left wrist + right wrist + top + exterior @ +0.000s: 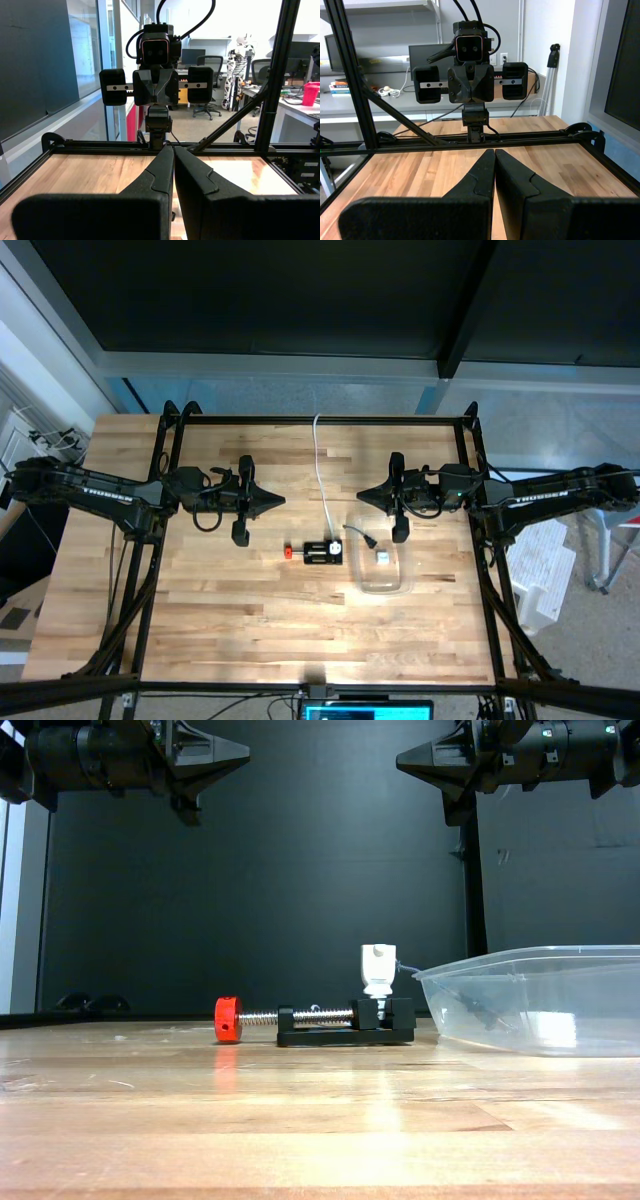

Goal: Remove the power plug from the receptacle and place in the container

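Note:
The power plug (368,538), small and black with a short cord tail, lies inside the container (404,586), a clear tub right of centre. In the low view the plug (485,1010) shows dark through the container wall (600,990). The white receptacle (335,549) stands upright in a black clamp block (320,553) with a red knob (288,552), and nothing is plugged into the receptacle (378,970). My left gripper (280,502) hangs shut above the table left of the clamp. My right gripper (360,493) hangs shut behind the container. Both hold nothing.
A long white cable (320,465) runs from the far table edge to the clamp. A small pale cube (382,557) sits in the tub. A black frame (320,421) borders the table's back and sides. Each wrist view faces the opposite arm.

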